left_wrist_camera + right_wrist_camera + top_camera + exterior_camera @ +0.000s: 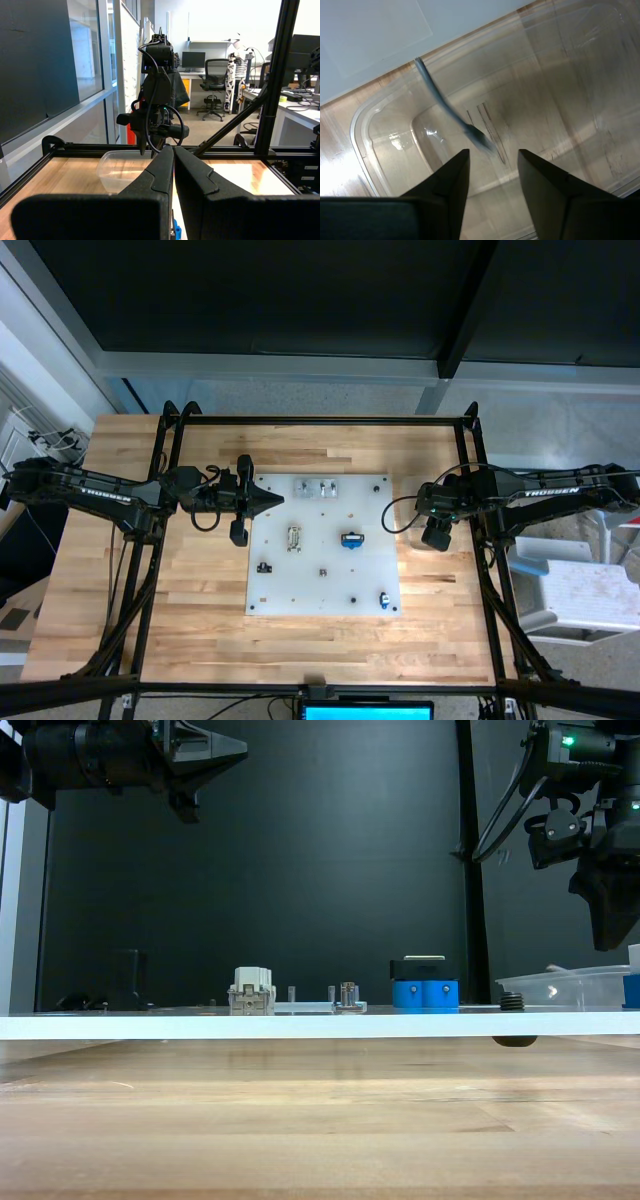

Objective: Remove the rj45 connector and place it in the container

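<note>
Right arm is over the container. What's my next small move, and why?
Probably lift the right gripper straight up with the jaws kept open: it hangs open over the container, and the rj45 connector shows blurred inside it, free of the jaws. The left gripper sits shut above the left edge of the board.

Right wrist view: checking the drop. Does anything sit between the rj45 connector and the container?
Nothing visible. The blurred rj45 connector shows inside the container's rim, under the open right gripper. The left gripper, shut, is above the board's left edge.
</note>
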Controlling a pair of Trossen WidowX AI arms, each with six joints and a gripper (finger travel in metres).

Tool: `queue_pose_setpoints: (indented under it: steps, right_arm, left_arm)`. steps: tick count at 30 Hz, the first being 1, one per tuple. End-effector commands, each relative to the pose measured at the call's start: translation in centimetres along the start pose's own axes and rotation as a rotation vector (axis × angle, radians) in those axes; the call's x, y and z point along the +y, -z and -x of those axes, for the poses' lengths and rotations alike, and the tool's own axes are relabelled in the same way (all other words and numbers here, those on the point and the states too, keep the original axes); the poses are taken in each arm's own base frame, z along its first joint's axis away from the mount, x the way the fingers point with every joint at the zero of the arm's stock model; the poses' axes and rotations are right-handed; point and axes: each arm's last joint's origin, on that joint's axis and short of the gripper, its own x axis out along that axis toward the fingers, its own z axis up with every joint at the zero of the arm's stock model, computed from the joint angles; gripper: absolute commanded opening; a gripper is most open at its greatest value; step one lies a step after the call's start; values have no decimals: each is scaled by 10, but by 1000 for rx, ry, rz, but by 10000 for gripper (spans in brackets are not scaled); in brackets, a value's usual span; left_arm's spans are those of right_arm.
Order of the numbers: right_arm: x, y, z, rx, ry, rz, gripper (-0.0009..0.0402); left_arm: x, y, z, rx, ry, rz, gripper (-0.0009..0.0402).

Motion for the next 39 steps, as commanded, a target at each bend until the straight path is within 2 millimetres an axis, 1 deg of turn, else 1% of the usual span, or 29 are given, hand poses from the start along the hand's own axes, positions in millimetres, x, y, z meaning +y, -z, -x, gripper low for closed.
queue_pose_setpoints:
  steps: [1,6,10,39]
  right_arm:
    - [0,1,0,8,3,1,172]
    - [0,1,0,8,4,1,200]
    - [0,1,0,8,4,1,209]
    - [0,1,0,8,5,3,208]
  left_arm:
    - [0,0,0,0,0,0,1]
    - [0,0,0,0,0,0,1]
    - [0,0,0,0,0,0,1]
    - [0,0,0,0,0,0,1]
